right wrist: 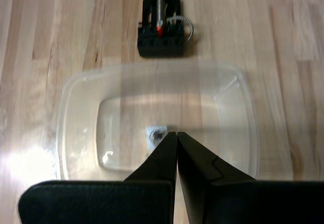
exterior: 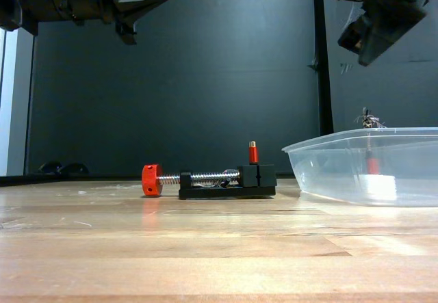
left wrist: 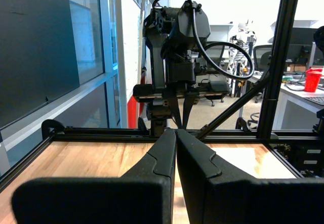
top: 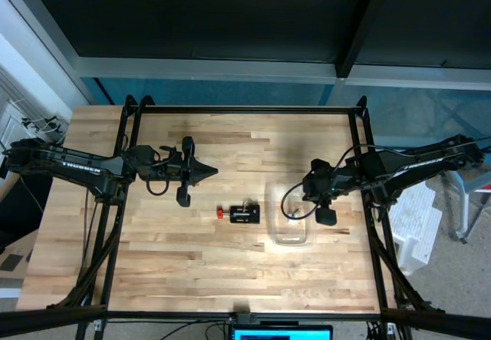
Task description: Pick the rca connector and install on the hub
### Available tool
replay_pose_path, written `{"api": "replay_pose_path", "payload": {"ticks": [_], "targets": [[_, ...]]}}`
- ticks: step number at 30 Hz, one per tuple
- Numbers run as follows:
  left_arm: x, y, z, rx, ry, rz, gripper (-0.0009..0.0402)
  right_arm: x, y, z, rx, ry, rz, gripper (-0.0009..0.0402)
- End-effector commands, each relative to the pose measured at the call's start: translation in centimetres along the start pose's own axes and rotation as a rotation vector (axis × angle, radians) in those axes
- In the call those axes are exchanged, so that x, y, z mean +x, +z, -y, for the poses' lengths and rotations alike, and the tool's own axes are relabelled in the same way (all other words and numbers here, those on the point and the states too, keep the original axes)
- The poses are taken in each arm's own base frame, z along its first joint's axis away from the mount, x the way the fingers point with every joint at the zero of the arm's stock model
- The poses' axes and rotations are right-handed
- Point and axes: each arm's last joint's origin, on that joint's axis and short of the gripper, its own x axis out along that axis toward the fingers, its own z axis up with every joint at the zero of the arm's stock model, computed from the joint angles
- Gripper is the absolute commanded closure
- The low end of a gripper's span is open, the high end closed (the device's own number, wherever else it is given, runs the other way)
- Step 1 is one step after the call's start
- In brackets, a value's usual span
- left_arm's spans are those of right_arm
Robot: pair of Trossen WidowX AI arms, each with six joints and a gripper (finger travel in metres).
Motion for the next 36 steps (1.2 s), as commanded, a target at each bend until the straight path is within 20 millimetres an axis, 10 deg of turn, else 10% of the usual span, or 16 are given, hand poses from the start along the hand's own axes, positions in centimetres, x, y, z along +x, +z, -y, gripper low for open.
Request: {"api": "replay_pose_path", "payload": {"ticks": [1, 15, 36], "targets": [[0.0, 0.0, 0.0, 0.000, 0.000, 0.001, 0.0393, 0.0, -0.4, -0.3, 0.002, 0.003, -0.028, 0.0393], [0.0, 0.0, 0.0, 0.000, 0.000, 0.001, 0.0393, 1.5, -0.4, -1.1, -0.001, -0.005, -0.104, 0.0389], [0.0, 0.0, 0.0, 0.000, 0.000, 0.001, 0.0393, 6.0, -0.3, -1.6, 0.002, -0.062, -0.262, 0.0211]]}}
